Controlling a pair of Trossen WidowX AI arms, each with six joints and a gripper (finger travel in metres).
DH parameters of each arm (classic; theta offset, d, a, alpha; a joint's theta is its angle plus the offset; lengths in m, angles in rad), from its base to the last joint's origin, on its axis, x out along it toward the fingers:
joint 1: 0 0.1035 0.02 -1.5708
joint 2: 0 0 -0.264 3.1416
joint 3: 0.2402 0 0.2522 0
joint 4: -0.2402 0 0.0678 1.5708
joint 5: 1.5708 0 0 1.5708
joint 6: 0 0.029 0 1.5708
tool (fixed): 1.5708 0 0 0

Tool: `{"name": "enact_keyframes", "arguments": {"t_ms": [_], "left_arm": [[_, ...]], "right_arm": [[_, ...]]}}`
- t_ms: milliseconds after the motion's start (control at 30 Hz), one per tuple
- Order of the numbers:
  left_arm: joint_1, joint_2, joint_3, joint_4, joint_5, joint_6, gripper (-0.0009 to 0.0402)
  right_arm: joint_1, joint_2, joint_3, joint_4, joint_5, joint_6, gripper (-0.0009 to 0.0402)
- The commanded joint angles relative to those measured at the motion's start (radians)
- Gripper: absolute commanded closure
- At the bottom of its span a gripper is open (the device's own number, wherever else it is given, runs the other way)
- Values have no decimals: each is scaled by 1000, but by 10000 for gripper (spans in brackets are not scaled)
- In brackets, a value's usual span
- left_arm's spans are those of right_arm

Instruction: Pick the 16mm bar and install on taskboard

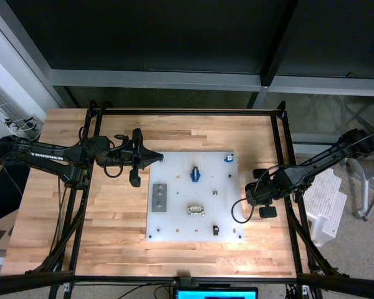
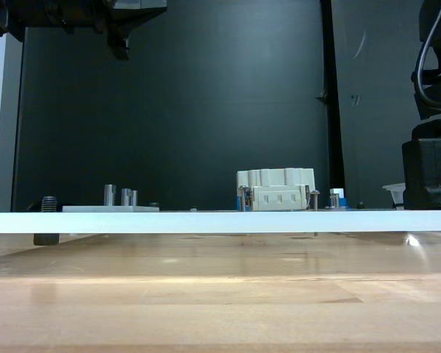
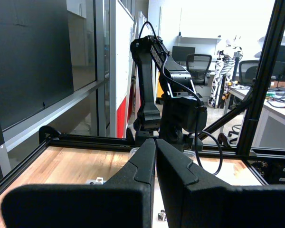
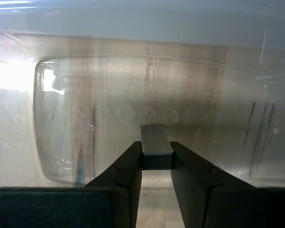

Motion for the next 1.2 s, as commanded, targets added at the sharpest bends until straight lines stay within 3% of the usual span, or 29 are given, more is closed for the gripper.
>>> {"name": "enact_keyframes", "arguments": {"t_ms": [33,467,1200], "left_arm": [[0,0,0,0,0,0,393],[0,0,0,0,0,0,393],[0,0,0,0,0,0,393]], "right_arm": [[1,0,0,0,0,0,344],[1,-1,14,-19,0,-8,378],[1,-44,267,-269,0,2,378]]}}
